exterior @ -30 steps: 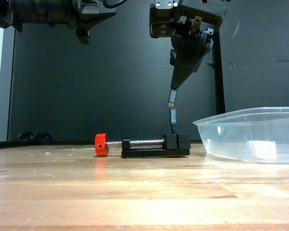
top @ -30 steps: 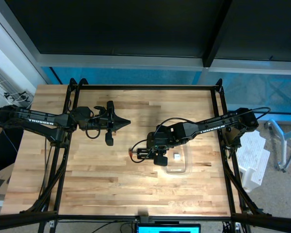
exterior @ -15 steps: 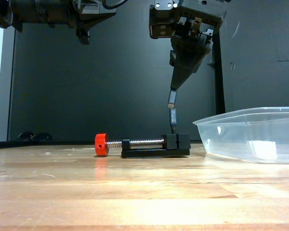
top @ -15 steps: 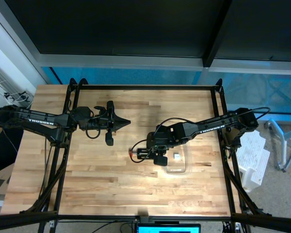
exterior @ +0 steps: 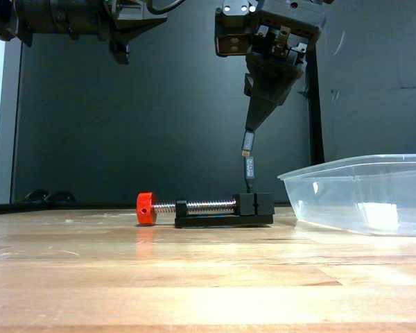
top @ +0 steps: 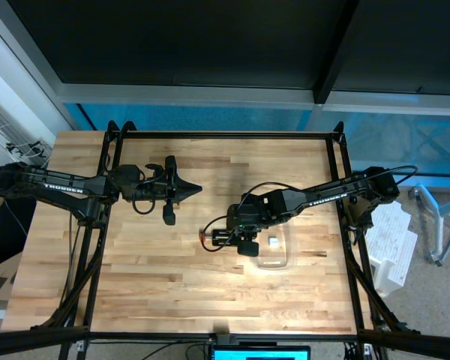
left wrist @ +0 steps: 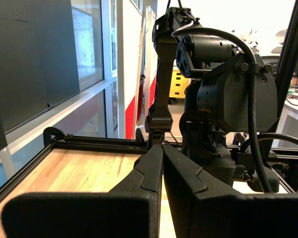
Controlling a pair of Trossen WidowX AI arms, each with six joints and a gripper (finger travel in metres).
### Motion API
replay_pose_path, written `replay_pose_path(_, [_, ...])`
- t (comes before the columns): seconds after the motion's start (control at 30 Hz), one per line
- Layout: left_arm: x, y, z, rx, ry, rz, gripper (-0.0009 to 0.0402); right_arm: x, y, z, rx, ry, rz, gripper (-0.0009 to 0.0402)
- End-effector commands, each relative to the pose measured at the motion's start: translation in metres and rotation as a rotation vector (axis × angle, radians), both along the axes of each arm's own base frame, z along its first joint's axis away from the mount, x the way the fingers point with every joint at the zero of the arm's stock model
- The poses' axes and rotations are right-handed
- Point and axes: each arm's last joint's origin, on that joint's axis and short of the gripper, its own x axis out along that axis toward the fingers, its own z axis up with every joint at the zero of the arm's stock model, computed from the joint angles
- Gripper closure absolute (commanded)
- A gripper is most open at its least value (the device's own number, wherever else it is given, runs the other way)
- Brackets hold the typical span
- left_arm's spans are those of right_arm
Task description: Pick the usb-c connector and install on the hub
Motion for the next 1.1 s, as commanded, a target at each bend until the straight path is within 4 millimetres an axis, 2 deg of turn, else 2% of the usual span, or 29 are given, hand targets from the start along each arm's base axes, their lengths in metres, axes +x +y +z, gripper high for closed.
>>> replay_pose_path(0.03, [0.0001,0.0001,0.0,0.0,0.0,0.0,0.0393,-0.0011,0.0,-0.0026,0.0,0.011,-0.001,0.0393])
replay_pose_path(1.1, [0.0001,0.0001,0.0,0.0,0.0,0.0,0.0393,-0.0012,0.0001,-0.0066,0.002,0.005,-0.002,0.0393])
